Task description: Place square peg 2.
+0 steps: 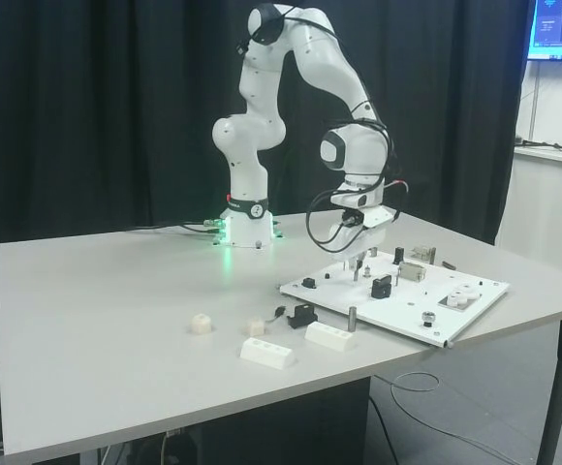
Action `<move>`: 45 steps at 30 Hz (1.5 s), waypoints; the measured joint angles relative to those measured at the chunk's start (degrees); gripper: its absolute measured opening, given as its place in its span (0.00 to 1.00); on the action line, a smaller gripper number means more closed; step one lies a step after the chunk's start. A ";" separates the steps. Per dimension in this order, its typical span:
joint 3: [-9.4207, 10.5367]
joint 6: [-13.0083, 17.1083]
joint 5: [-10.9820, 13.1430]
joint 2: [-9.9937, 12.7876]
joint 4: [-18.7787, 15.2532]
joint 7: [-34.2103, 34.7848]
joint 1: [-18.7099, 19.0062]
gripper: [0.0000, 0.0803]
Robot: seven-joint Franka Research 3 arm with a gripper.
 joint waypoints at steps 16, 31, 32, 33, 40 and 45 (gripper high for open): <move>-0.64 -0.65 -0.31 -0.43 0.49 -0.78 0.00 0.09; -1.62 -0.65 -1.03 -0.43 0.89 -1.73 0.00 0.09; -1.88 -0.65 -1.31 -0.43 0.98 -1.83 0.00 0.09; -2.16 -0.65 -1.64 -0.43 1.07 -1.93 -0.01 0.09; -5.29 -0.65 -5.14 -0.40 2.02 -3.15 -0.37 0.09; -7.86 -0.65 -6.83 -0.22 2.93 -5.97 -1.58 0.09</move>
